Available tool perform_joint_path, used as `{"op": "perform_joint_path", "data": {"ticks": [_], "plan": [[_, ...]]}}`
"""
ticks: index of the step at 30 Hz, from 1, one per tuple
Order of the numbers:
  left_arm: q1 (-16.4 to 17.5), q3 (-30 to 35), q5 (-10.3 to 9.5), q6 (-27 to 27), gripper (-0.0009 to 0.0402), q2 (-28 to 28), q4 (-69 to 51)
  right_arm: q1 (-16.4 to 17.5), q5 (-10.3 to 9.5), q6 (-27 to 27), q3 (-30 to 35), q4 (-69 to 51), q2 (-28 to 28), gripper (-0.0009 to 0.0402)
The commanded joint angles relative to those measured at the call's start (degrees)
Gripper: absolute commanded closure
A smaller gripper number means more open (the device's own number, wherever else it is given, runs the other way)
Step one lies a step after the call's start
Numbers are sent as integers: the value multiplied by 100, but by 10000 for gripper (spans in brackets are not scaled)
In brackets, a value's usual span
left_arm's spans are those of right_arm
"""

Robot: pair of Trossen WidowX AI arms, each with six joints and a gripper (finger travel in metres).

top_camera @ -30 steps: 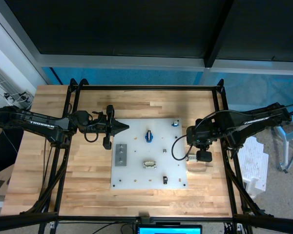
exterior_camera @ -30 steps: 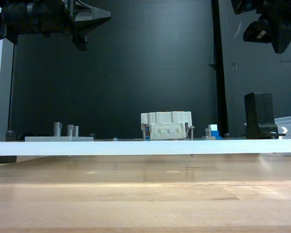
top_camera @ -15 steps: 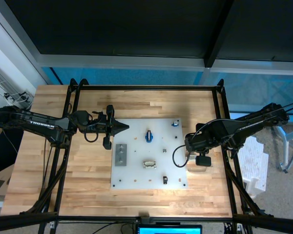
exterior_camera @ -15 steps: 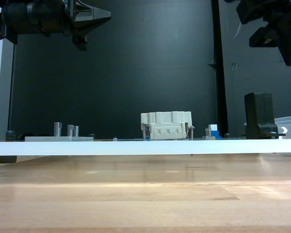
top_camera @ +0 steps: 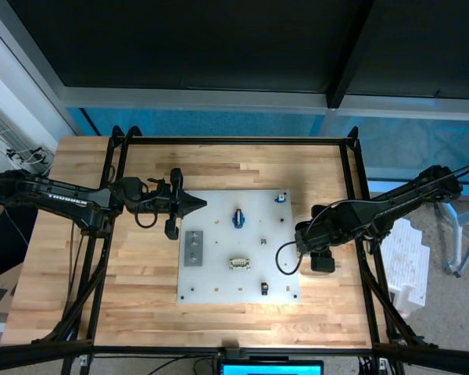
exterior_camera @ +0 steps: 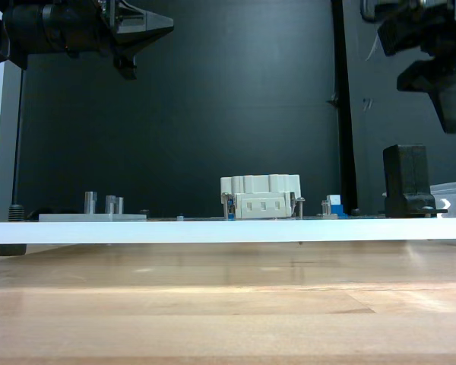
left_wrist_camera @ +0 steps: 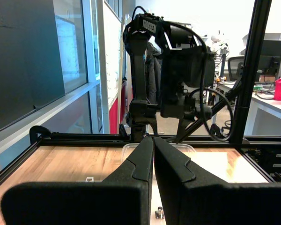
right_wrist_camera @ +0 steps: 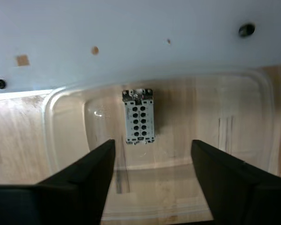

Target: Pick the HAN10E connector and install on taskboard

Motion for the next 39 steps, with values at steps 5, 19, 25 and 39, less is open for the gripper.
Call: {"op": "perform_joint_path", "data": {"ticks": [5, 19, 25, 39], "plan": [[2, 2, 0, 0, 392, 2, 2, 33, 92, -24, -260, 227, 68, 115], [0, 2, 0, 0, 392, 2, 2, 90, -20, -273, -745, 896, 297, 115], [2, 2, 0, 0, 392, 0, 2, 90, -81, -304, -953, 1152, 297, 115], [0, 2, 0, 0, 392, 2, 2, 76, -129, -367, -1379, 1766, 297, 115]]}}
